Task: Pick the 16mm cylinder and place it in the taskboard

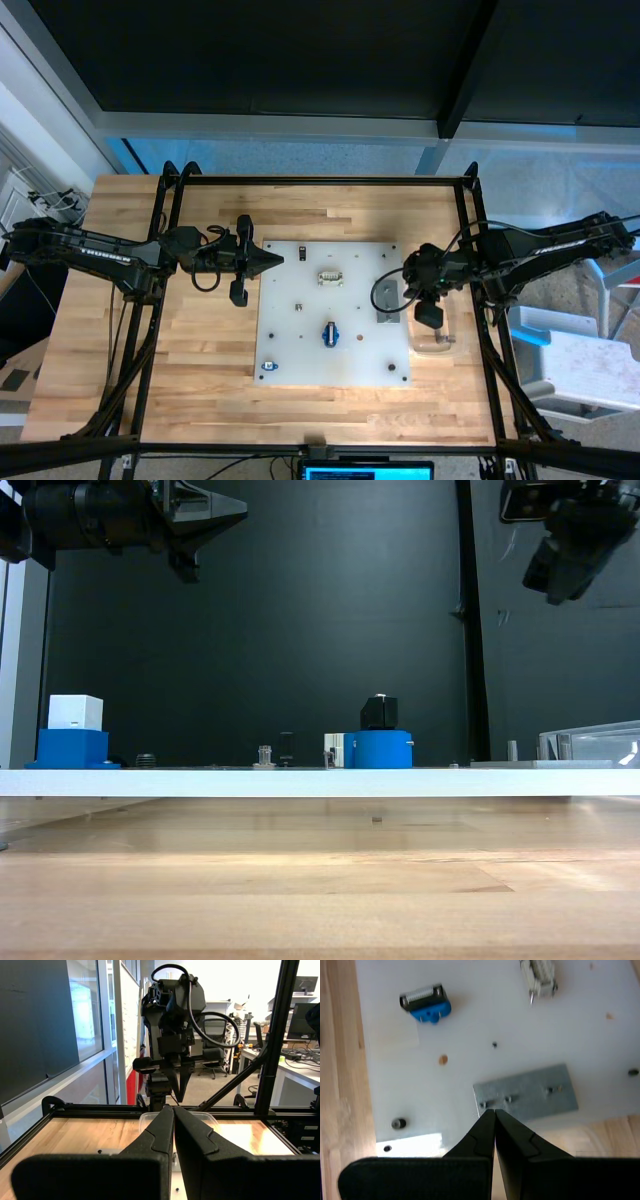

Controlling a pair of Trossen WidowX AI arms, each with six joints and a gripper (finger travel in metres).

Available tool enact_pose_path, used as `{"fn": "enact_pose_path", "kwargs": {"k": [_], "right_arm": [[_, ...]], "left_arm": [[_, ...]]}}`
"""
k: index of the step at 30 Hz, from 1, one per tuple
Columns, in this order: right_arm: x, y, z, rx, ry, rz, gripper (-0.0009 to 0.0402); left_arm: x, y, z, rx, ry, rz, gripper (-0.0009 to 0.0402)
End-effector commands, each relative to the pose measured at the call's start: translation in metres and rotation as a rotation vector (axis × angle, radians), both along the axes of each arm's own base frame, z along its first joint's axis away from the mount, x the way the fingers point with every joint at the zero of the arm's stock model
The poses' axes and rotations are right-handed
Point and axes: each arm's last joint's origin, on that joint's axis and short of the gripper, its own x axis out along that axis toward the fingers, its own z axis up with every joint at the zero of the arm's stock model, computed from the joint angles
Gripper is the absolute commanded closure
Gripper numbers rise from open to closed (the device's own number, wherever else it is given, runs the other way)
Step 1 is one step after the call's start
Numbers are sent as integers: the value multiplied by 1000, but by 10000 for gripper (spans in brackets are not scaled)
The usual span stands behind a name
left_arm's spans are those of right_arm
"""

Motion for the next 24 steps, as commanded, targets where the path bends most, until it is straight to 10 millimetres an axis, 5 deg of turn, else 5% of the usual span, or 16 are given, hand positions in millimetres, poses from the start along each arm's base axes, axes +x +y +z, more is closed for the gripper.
{"fn": "enact_pose_path", "kwargs": {"k": [1,24], "right_arm": [[-5,4,-3,4,51,3,393],[-29,36,-14,-10,261,77,393]], "left_arm": [[0,0,0,0,0,0,393],[0,0,0,0,1,0,393]]}}
